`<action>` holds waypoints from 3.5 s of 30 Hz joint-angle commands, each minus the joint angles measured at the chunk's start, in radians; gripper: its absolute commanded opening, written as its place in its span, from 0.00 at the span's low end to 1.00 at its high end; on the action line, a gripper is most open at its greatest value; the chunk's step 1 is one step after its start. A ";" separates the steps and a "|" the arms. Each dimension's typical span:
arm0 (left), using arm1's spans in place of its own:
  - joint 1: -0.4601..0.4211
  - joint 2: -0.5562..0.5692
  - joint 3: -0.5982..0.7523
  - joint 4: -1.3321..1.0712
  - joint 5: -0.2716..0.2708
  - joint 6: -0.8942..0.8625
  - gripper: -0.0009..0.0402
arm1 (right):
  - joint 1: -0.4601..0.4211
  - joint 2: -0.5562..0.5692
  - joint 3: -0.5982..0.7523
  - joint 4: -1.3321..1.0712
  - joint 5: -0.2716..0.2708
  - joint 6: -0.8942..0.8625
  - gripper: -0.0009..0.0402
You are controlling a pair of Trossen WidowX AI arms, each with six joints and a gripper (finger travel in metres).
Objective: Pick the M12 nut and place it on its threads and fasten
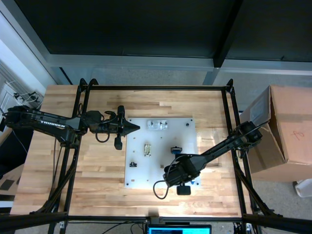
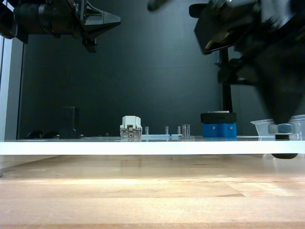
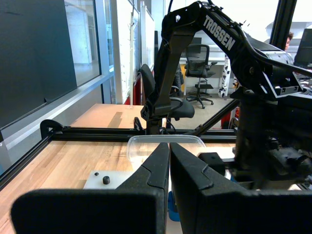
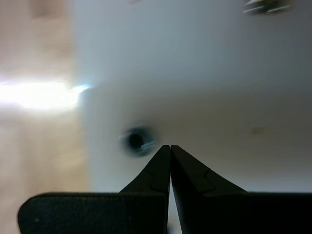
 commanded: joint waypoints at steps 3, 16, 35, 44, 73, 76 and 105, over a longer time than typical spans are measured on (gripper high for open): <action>0.000 0.000 0.000 0.000 0.000 0.000 0.02 | 0.004 -0.006 0.000 -0.024 -0.141 -0.041 0.02; 0.000 0.000 0.000 0.000 0.000 0.000 0.02 | 0.004 -0.016 0.000 -0.017 0.178 0.037 0.02; 0.000 0.000 0.000 0.000 0.000 0.000 0.02 | 0.005 -0.008 0.000 -0.020 0.023 -0.003 0.02; 0.000 0.000 0.000 0.000 0.000 0.000 0.02 | 0.005 0.000 0.000 -0.010 0.210 0.097 0.02; 0.000 0.000 0.000 0.000 0.000 0.000 0.02 | 0.007 -0.002 -0.020 0.035 0.122 0.100 0.02; 0.000 0.000 0.000 0.000 0.000 0.000 0.02 | 0.007 -0.002 -0.035 0.058 -0.021 0.092 0.02; 0.000 0.000 0.000 0.000 0.000 0.000 0.02 | 0.002 -0.093 -0.040 0.040 0.177 0.062 0.02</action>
